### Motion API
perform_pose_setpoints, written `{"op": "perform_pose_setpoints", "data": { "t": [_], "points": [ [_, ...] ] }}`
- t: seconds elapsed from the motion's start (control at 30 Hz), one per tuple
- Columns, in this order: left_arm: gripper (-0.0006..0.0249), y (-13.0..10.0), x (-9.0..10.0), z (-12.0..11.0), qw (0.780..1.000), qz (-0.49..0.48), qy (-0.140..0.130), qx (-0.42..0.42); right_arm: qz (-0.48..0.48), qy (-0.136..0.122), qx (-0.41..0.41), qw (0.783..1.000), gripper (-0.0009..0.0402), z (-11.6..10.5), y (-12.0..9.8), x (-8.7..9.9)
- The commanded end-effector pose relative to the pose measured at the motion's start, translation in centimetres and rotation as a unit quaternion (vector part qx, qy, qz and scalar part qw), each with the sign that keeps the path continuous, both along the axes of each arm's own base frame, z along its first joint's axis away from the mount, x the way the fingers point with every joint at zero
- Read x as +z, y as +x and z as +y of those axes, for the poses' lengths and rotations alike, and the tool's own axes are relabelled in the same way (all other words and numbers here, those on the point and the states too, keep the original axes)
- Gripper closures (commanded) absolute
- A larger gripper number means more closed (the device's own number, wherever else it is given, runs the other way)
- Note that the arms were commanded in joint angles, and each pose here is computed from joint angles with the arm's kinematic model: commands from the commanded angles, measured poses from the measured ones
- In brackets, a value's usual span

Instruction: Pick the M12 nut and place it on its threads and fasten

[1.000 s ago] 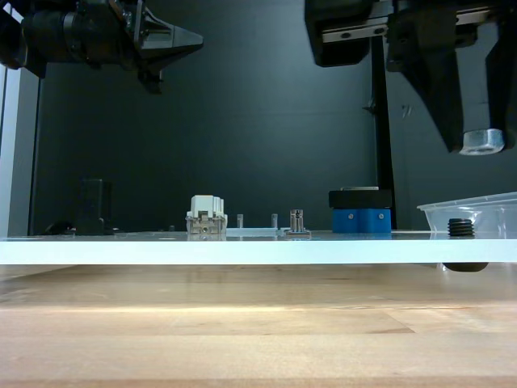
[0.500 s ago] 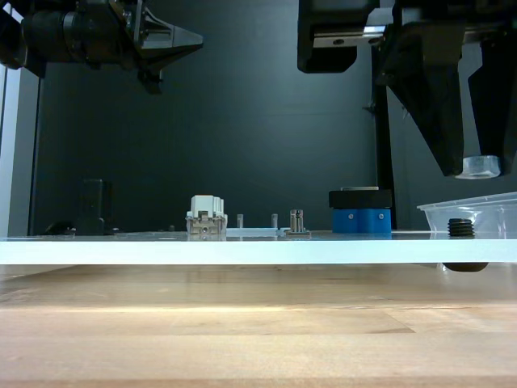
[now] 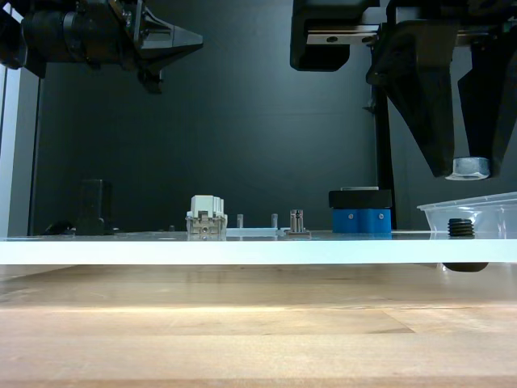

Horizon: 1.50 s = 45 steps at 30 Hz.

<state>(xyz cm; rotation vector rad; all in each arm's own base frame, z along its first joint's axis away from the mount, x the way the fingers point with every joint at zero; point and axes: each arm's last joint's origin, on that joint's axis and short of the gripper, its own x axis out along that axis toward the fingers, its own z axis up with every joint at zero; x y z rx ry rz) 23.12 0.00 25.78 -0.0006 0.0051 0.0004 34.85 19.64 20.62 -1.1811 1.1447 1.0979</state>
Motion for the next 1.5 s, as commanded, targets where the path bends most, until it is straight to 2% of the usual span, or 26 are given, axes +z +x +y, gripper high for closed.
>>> {"op": "perform_pose_setpoints", "data": {
  "t": [0.03,0.53,0.8,1.1,1.33,1.5],
  "points": [
    [0.0243,0.0,0.0,0.0,1.0,0.0,0.0,0.0,0.004,-0.001,0.0,1.0,0.0381,0.1,0.1,-0.4],
    [0.0243,0.0,0.0,0.0,1.0,0.0,0.0,0.0,0.003,-0.004,0.02,1.0,0.0381,0.2,0.7,-1.3],
    [0.0243,0.0,0.0,0.0,1.0,0.0,0.0,0.0,0.01,-0.008,0.017,1.0,0.0381,0.3,1.1,-2.5],
    [0.0243,0.0,0.0,0.0,1.0,0.0,0.0,0.0,0.018,-0.011,0.012,1.0,0.0381,0.1,1.0,-2.8],
    [0.0243,0.0,0.0,0.0,1.0,0.0,0.0,0.0,0.018,-0.006,-0.043,0.999,0.0381,0.1,1.0,-2.8],
    [0.0243,0.0,0.0,0.0,1.0,0.0,0.0,0.0,0.019,0.003,-0.141,0.99,0.0381,0.1,1.0,-2.7]
  ]
}}
